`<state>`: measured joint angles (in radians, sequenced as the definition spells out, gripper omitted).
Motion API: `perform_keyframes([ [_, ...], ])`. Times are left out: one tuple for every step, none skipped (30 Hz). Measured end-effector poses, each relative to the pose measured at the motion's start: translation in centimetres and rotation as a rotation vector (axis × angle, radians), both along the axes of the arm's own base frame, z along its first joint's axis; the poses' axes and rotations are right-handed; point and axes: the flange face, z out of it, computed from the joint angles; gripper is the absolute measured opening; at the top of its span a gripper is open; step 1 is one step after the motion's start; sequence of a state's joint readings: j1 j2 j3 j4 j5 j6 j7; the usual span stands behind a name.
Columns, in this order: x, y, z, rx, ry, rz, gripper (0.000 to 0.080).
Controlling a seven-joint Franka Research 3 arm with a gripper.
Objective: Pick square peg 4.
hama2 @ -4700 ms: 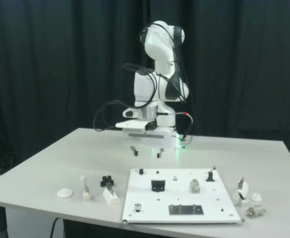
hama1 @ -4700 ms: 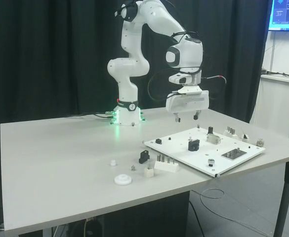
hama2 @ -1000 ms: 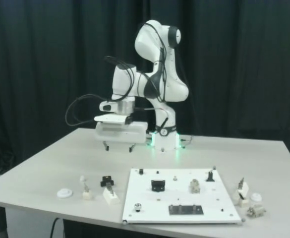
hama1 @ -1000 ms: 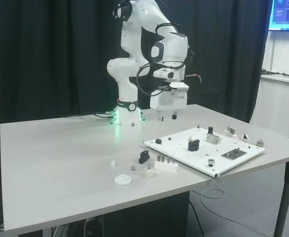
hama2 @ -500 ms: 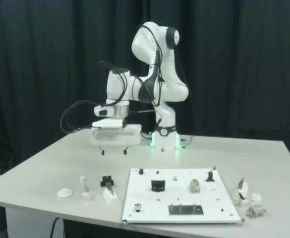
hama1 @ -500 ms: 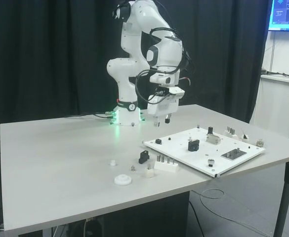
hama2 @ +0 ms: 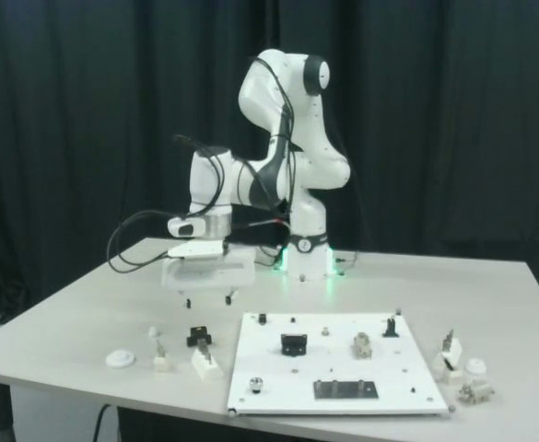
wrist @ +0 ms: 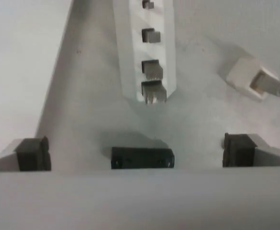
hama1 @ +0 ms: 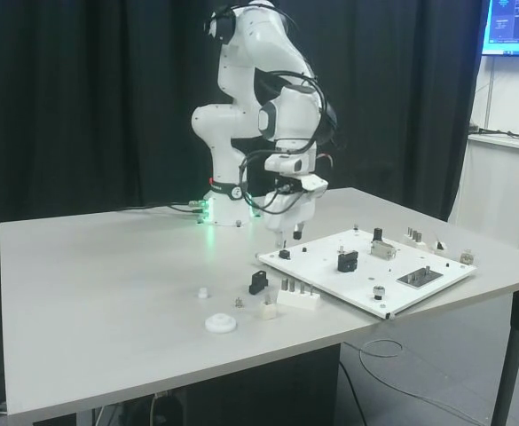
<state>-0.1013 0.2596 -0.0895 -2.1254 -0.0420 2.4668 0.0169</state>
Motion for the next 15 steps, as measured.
perform_keyframes([
  [0.0,-0.1,-0.3,0.002,-0.002,0.006,0.0802],
  [0.1,-0.2,-0.5,0.003,-0.004,0.01,0.0802],
  [0.1,-0.3,-0.7,0.004,-0.006,0.015,0.0802],
  [0.1,-0.4,-1.0,0.005,-0.005,0.021,0.0802],
  [0.2,-0.5,-1.2,0.005,-0.005,0.025,0.0802],
  [0.2,-0.6,-1.4,0.006,-0.005,0.029,0.0802],
  [0.2,-0.7,-1.6,0.007,-0.004,0.03,0.0802],
  [0.2,-0.8,-1.8,0.009,-0.003,0.031,0.0802],
  [0.3,-0.9,-2.0,0.012,-0.002,0.033,0.0802],
  [0.3,-0.9,-2.2,0.013,0.0,0.037,0.0802],
  [0.3,-1.0,-2.4,0.015,0.001,0.044,0.0802],
  [0.4,-1.1,-2.5,0.015,0.003,0.053,0.0802],
  [0.4,-1.2,-2.6,0.016,0.004,0.061,0.0802],
  [0.5,-1.3,-2.8,0.017,0.005,0.069,0.0802],
  [0.5,-1.3,-2.9,0.018,0.006,0.076,0.0802],
])
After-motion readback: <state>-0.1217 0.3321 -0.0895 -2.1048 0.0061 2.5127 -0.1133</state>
